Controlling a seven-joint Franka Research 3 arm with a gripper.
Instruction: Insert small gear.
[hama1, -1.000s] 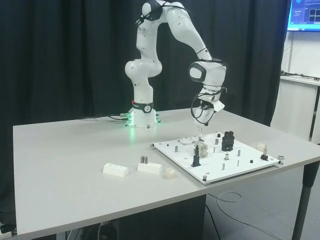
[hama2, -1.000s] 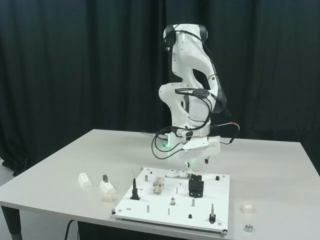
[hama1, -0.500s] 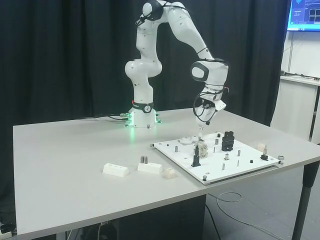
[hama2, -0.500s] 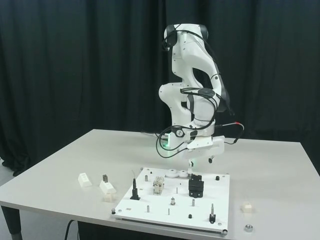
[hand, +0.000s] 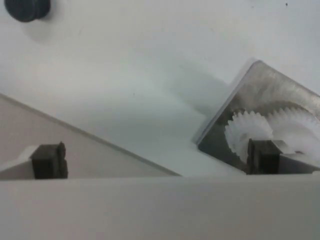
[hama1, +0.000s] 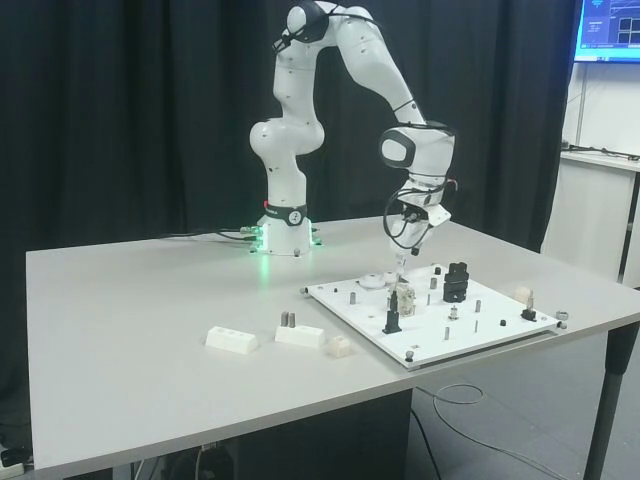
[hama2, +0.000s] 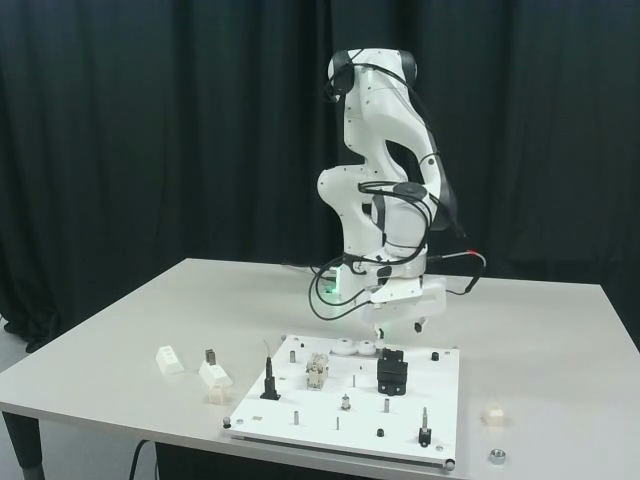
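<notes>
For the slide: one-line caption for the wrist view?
Wrist view: open hand above the white board, with two meshed white gears seated on a grey metal plate.

The white arm rises from its base, lit green, at the far side of the grey tabletop and bends over to the right. Its pincer hangs just above the far edge of the white board, close over the white gears there. The board carries black fixtures and small pegs. Left of the board, three white blocks lie in a row on the tabletop. A black curtain hangs behind, and a screen shows at far right.
</notes>
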